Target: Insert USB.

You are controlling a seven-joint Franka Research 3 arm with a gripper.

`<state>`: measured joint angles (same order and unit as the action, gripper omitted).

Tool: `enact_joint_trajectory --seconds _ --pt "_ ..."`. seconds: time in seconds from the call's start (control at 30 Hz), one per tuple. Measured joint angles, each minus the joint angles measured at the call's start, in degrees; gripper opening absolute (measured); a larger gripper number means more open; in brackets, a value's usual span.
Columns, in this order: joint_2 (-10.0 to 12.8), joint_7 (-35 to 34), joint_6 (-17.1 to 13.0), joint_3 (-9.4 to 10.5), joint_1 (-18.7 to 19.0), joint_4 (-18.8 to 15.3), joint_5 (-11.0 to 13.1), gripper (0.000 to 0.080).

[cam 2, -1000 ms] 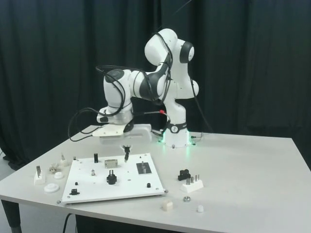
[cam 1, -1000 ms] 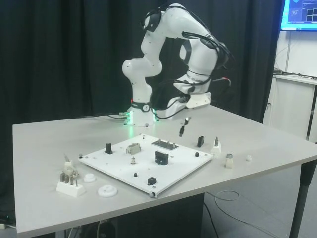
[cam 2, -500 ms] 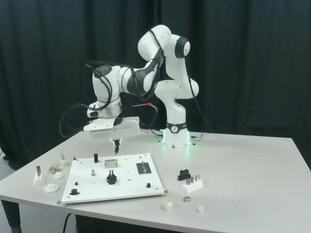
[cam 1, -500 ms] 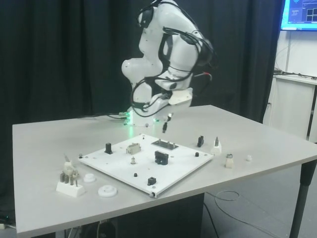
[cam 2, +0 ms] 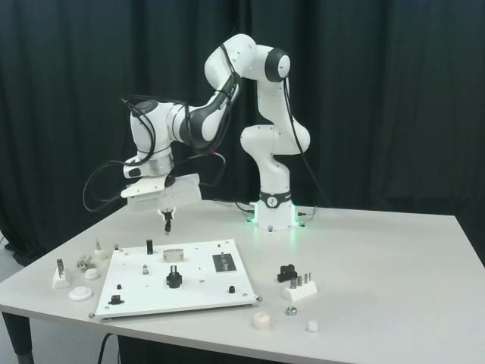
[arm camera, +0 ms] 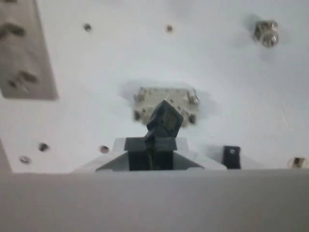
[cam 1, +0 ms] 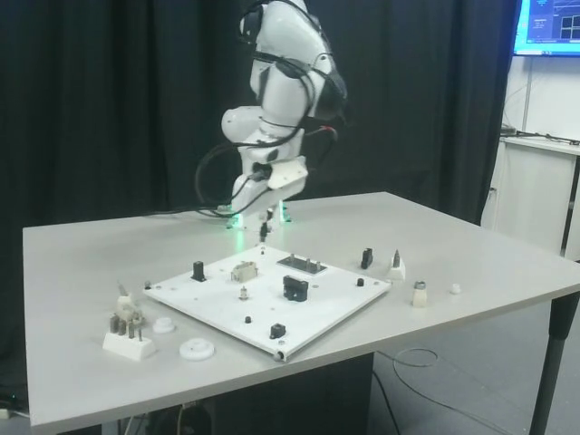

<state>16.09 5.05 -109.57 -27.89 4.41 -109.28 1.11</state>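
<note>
The tool (arm camera: 155, 140) grips a black plug (arm camera: 164, 121) above the white board's (cam 2: 197, 292) socket block (arm camera: 165, 104); nothing stands between them.

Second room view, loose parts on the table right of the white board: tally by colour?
White: 3 (pin holder, block, cap)
Black: 1 (small part)
Grey: 1 (nut)
Total: 5

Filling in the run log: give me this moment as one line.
phase: carry | end effector: shut on USB plug, above white board | target: grey socket block, under plug, apart | inserted: no
</note>
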Motion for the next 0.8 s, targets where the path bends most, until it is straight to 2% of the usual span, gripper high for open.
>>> enact_joint_trajectory --seconds 0.27,0.43,0.57,0.8 --pt "-4.09 8.23 -6.02 -3.47 -0.2 -6.68 -0.02 0.0028" --pt "-5.97 13.11 -9.5 -5.3 -0.2 -9.73 -0.02 0.0028" --pt "-6.77 17.44 -11.44 -6.56 -0.2 -11.18 -0.05 0.0028" --pt "-6.89 24.76 -12.93 -8.38 -0.2 -12.08 -0.25 0.0028"
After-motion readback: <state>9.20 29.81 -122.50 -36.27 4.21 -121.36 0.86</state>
